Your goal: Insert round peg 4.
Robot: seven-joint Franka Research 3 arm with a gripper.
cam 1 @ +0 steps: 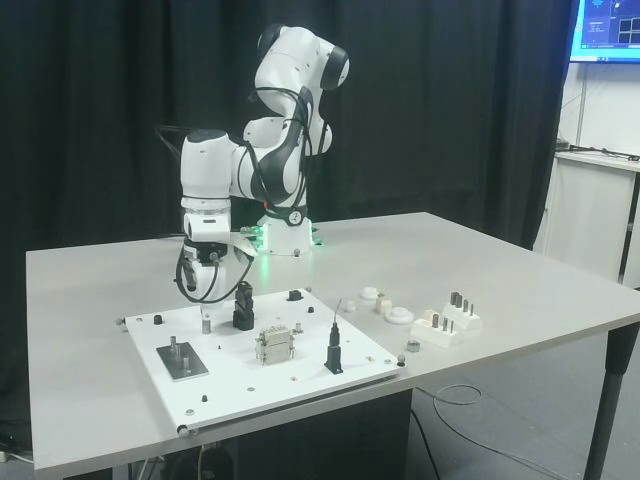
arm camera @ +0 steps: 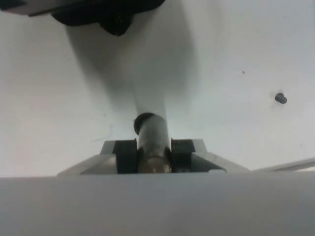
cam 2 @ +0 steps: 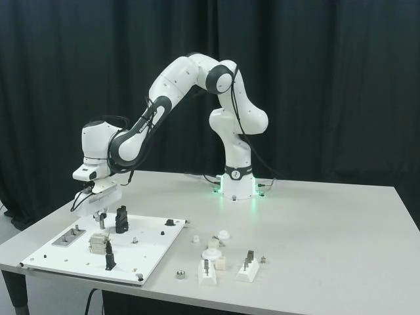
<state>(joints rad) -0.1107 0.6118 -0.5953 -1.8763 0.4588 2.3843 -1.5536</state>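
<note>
- Presently, wrist view: the tool is pinching the round peg between its two black pads; the peg stands upright, its lower end just above or touching the white board, contact not determinable. A black fixture sits further off on the board, and a small black screw lies apart
- First room view: the arm reaches down over the far-left part of the white board on the grey bench. The peg shows as a short grey pin below the tool. A black block stands just beside it; a white peg holder rests well apart
- Second room view: the tool hangs over the board, close beside the black block
- Handling, as judged: the peg looks metallic, rigid, smooth and light; liable to slip or tilt, so grip across the upper shank, leaving the lower end free for insertion
- Markings: no brand, label or legible writing found on peg or board
</note>
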